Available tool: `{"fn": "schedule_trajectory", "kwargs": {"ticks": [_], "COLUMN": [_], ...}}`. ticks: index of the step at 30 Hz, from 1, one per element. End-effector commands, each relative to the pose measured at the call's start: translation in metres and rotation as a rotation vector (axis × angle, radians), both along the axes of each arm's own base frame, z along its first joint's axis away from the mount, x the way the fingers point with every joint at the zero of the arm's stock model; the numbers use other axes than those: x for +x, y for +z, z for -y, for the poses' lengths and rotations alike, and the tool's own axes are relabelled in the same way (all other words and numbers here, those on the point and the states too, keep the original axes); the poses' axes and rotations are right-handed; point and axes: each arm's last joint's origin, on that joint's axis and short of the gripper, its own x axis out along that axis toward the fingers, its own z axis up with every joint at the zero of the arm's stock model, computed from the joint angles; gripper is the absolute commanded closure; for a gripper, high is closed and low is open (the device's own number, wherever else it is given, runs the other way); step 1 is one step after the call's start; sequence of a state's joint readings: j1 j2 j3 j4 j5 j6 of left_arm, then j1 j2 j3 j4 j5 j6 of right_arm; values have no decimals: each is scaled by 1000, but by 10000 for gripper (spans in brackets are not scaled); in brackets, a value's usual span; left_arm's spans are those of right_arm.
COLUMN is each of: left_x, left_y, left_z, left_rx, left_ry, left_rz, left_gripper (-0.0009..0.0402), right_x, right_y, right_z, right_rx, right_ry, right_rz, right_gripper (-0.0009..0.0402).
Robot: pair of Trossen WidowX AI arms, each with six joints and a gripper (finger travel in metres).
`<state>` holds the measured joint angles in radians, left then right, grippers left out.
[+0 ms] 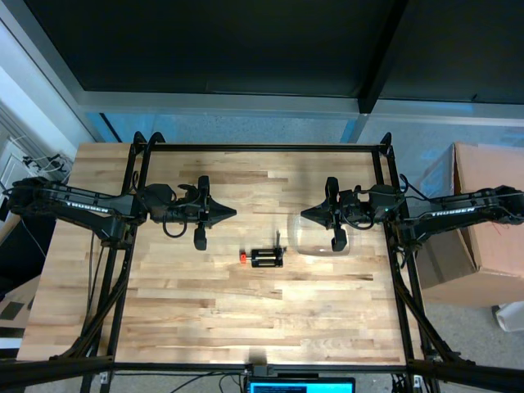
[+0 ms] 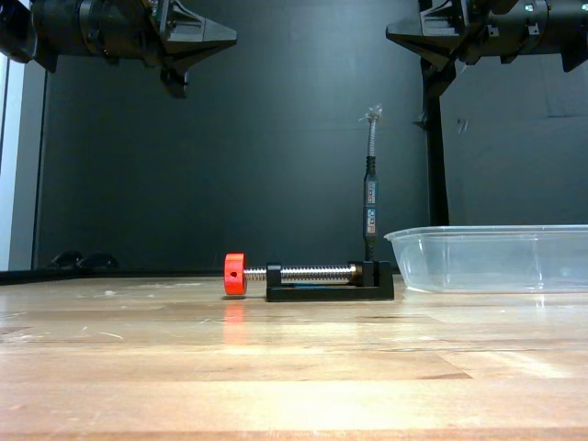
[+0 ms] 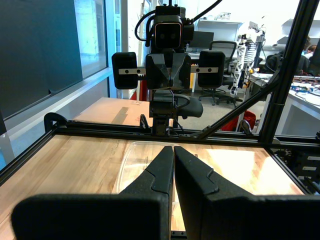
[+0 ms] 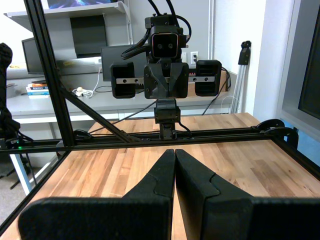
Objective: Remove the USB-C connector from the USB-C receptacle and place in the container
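Facing grippers, closed and empty, above a seated connector

Wooden table (image 1: 205,315): the largest surface, enclosed by a black metal frame (image 1: 262,148) that runs round its edges.

Left arm (image 1: 78,202) and right arm (image 1: 458,205): each reaches inward from its own side and is held roughly level, high over the table, as the low view shows. The two point at each other across the middle.

Left gripper (image 1: 232,214): the fingers are pressed together with nothing between them. It is raised well above the table, to the left of the clamp and farther from the near edge.

Right gripper (image 1: 304,214): the fingers are likewise pressed together and empty. It hangs well above the far left part of the container.

Container (image 1: 323,237): a shallow tub of clear plastic resting on the table, just right of the clamp.

Clamp (image 2: 329,280): a small black fixture with a threaded steel screw, lying flat at the table's centre. Its red knob (image 2: 235,274) points left, away from the container.

USB-C connector (image 2: 369,197): it stands upright from the end of the clamp nearest the container, with a short braided lead rising from its top. Neither gripper touches it. How deep it sits in its socket cannot be told.
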<state>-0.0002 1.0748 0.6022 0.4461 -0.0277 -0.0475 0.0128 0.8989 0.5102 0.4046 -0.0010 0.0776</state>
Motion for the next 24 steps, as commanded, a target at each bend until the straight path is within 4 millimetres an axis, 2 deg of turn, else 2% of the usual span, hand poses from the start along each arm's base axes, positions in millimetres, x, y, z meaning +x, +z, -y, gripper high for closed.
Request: {"fn": "schedule_trajectory", "kwargs": {"ticks": [1,24], "left_x": [0,0], "left_y": [0,0], "left_z": [0,0], "left_rx": [0,0], "left_ry": [0,0], "left_rz": [-1,-1], "left_gripper": [393,393], "right_x": [0,0], "right_y": [0,0], "right_z": [0,1], "right_rx": [0,-35], "right_ry": [0,-42], "right_rz": [0,5], "right_gripper": [393,393]}}
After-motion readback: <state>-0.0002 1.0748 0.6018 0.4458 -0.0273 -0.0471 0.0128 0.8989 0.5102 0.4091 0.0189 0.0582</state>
